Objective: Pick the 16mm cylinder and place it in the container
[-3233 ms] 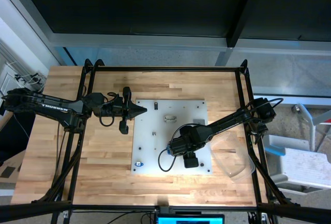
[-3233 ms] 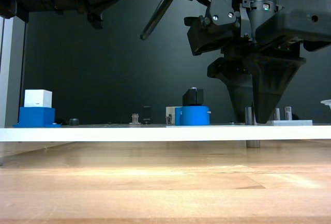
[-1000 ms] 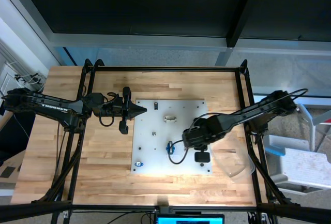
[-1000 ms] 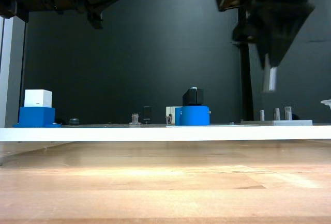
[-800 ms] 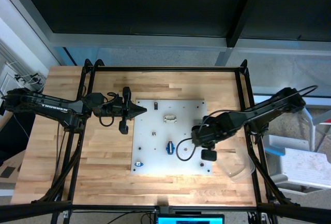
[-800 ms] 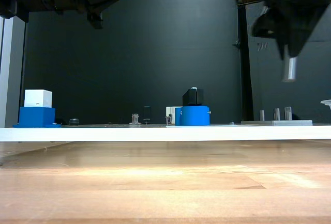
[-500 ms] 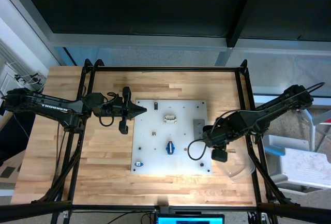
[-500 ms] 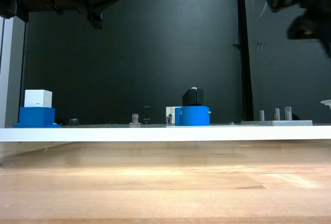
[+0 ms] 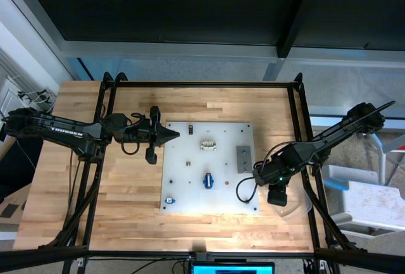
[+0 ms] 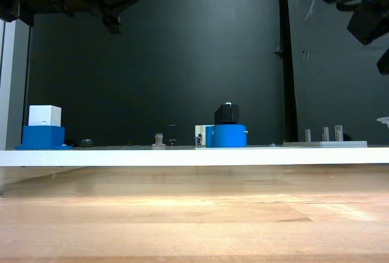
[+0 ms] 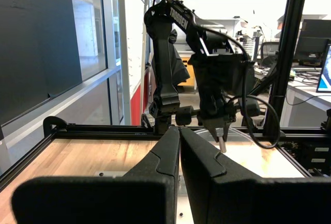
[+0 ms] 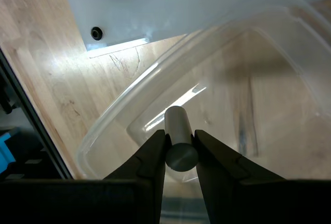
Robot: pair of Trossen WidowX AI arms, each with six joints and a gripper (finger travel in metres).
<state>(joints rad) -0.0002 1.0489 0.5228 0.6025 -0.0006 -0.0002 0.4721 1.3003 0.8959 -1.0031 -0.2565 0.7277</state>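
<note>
Right now my right gripper [image 12: 179, 142] is pinched tight on the cylinder [image 12: 177, 125]. Its fingers clamp the sides, and the round end face points toward the wrist camera. Beneath it lies the container [image 12: 155, 69], and the cylinder hangs in the air above the container's inside, just within the rim. In the high view, this gripper sits just off the right edge of the board [image 9: 190, 192], over the container's near left part on the desk [image 9: 126, 185]. My left gripper [image 11: 179, 136] is parked in the air by the board's left edge, fingers pressed together with nothing between them. On the board, the blue part [image 9: 207, 180] and the grey block [image 9: 243, 158] sit apart from the container.
</note>
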